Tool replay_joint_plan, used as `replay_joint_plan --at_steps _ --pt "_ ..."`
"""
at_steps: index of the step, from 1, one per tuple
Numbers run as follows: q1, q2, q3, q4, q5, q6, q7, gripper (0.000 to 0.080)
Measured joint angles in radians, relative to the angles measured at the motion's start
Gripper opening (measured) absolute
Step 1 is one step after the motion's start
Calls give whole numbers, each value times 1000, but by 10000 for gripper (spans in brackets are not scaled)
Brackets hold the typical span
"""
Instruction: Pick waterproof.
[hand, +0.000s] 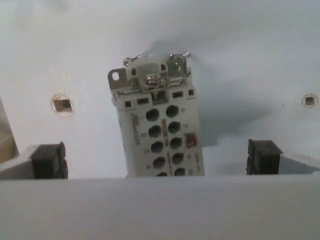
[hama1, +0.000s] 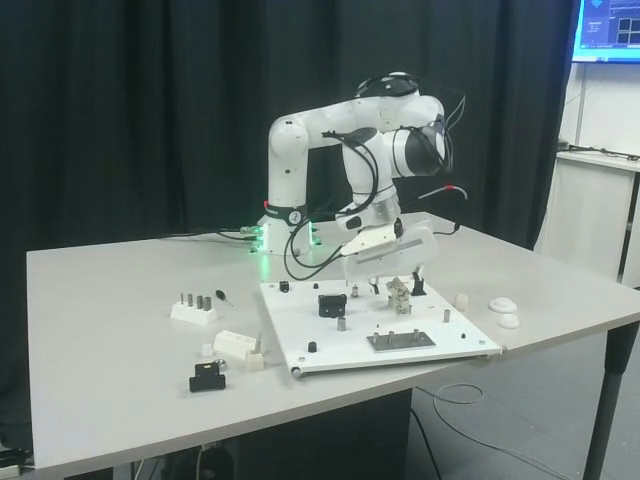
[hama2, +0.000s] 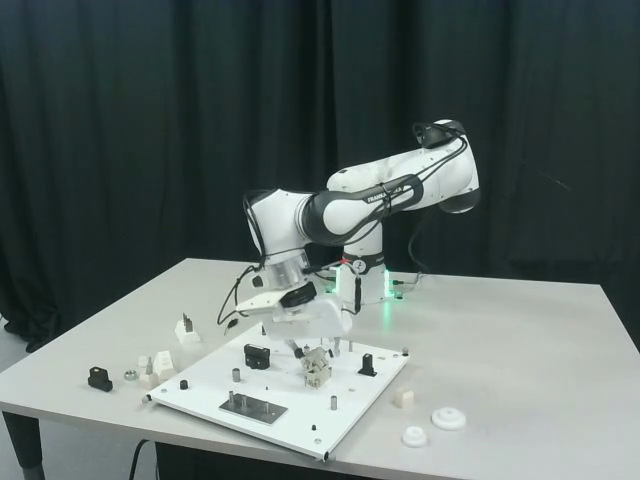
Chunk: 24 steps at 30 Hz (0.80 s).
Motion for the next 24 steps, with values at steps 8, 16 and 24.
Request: replay_joint_plan --at_steps 8,16,24 --pt "0 0 8 0 13 11 4 800" --pt "0 0 13 0 19 15 28 665" --pt "1 0 12 0 20 14 42 336"
